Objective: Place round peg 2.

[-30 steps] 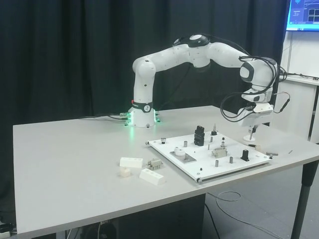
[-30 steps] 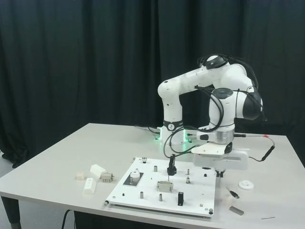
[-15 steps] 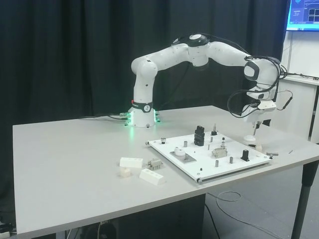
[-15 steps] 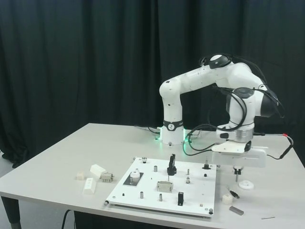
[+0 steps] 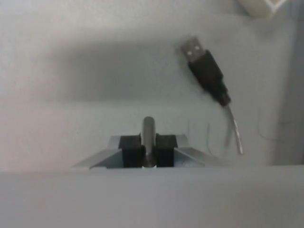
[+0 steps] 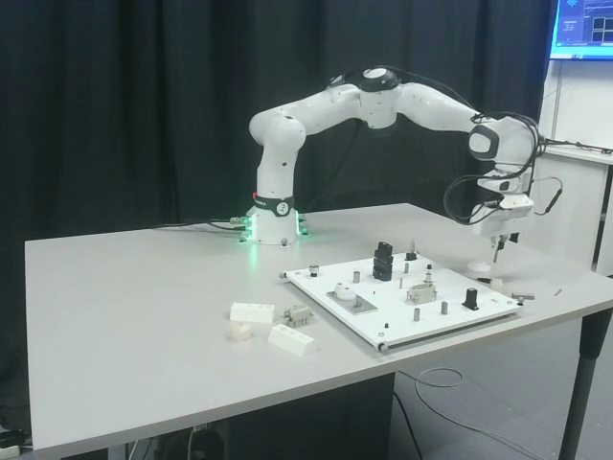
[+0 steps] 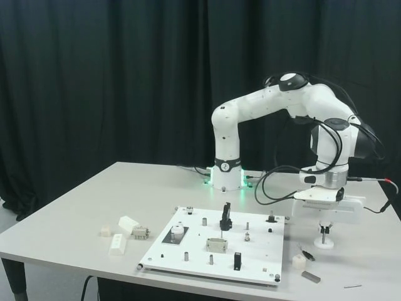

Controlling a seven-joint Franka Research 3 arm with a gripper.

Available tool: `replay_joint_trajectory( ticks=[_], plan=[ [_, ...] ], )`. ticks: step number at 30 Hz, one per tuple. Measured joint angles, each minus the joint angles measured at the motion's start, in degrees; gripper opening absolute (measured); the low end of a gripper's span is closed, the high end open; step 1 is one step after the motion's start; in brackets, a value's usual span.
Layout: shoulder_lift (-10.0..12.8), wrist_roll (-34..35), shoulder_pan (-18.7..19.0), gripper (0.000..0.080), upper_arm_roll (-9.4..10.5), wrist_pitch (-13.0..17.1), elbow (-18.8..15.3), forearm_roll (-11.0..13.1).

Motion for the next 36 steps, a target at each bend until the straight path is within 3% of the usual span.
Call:
replay_joint_trajectory(
  ticks=[14, 29, 30, 36],
  plan=[
    [0.0, 0.2, 1.8, 0.0059, 1.63, 6.5, -2.9, 0.1],
    [0.0, 0.2, 1.8, 0.0059, 3.52, 9.9, -3.7, 0.1],
    [0.0, 0.2, 1.8, 0.0221, 3.53, 9.9, -3.7, 0.1],
    [-0.1, 0.2, 1.8, 0.0221, 3.53, 9.9, -3.7, 0.1]
  ],
)
